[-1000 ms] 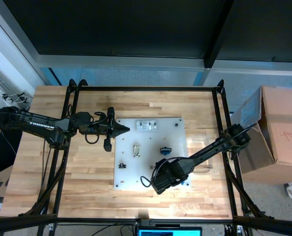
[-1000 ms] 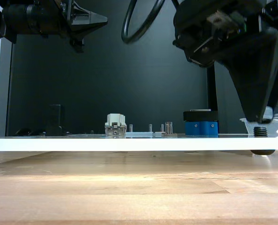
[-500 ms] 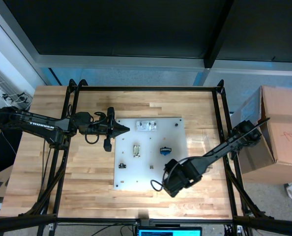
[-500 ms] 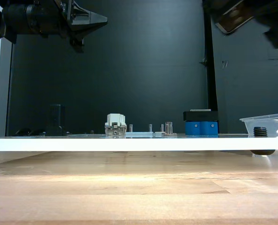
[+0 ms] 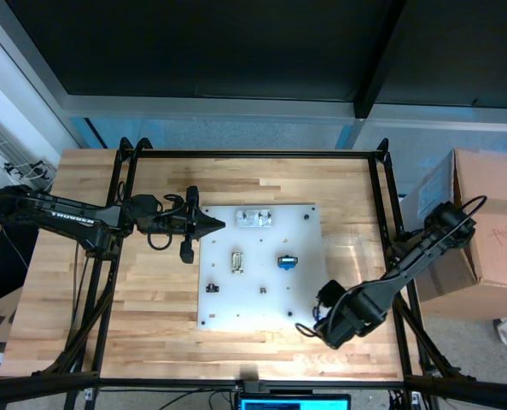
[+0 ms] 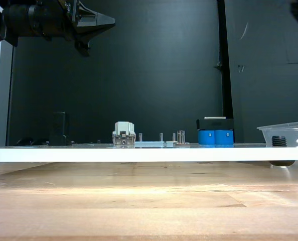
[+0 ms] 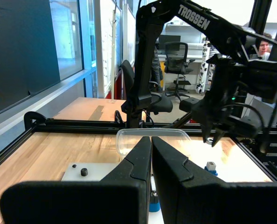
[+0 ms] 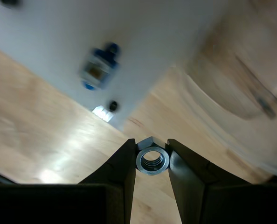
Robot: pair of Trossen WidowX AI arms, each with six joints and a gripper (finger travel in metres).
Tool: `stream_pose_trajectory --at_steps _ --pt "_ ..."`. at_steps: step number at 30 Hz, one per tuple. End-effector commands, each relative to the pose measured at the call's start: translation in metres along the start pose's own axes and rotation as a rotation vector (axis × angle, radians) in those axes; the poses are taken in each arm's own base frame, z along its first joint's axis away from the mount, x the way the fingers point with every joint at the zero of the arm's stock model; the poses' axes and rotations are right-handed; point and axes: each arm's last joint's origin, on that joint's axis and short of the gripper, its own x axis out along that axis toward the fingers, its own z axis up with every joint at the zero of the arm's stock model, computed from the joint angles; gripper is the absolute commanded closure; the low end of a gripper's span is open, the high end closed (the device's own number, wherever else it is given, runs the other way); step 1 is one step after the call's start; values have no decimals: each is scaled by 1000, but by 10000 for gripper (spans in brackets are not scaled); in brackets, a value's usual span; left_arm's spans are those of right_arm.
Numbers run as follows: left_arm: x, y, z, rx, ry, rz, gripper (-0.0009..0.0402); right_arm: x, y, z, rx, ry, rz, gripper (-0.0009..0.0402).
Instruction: Unfasten the M12 nut and place it in the container
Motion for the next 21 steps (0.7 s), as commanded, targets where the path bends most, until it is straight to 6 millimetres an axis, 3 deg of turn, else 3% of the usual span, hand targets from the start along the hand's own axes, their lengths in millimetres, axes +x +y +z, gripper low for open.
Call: stream_pose_trajectory --at_steps 1,9,21 --pt "0 0 0 0 0 0 393 4 -10 -10 26 1 -6 365" --pt "0 0 0 0 0 0 393 21 -18 -28 43 19 6 366" --pt "0 0 0 0 0 0 393 58 -24 -28 124 32 54 365"
